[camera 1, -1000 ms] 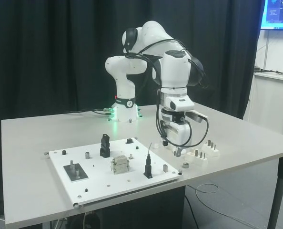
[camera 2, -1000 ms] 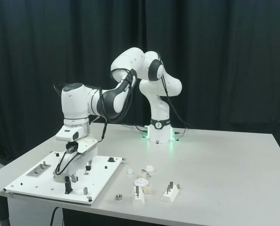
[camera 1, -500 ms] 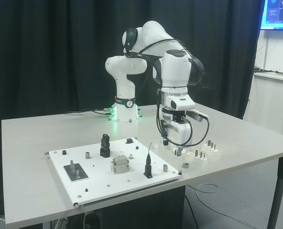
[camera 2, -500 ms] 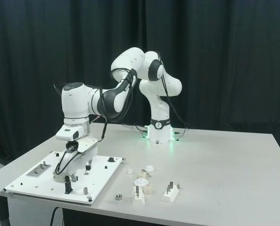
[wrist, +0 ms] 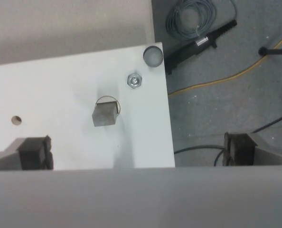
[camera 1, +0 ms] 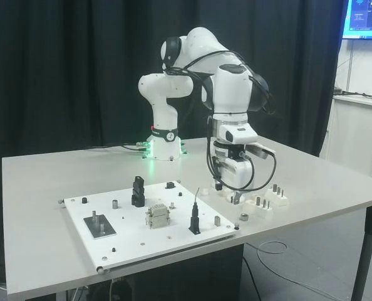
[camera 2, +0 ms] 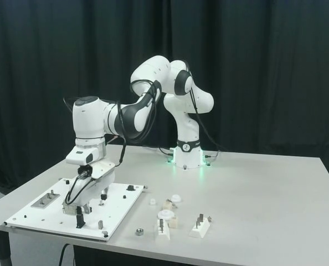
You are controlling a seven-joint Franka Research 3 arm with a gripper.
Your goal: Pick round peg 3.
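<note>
Arm (camera 1: 192,53): white, bent over from its base, wrist pointing down
Gripper (camera 1: 232,199): low above the table, fingers spread wide, holding nothing

1. The gripper (camera 1: 231,199) rose a little above the white board (camera 1: 126,235); in the first room view its fingertips stood higher over the board's near corner than a second ago.
2. The arm's wrist housing (camera 1: 235,134) moved up with it by the same small amount, and slightly toward the robot base (camera 1: 163,148).
3. In the second room view the gripper (camera 2: 94,203) likewise lifted slightly away from the board (camera 2: 48,217).
</note>
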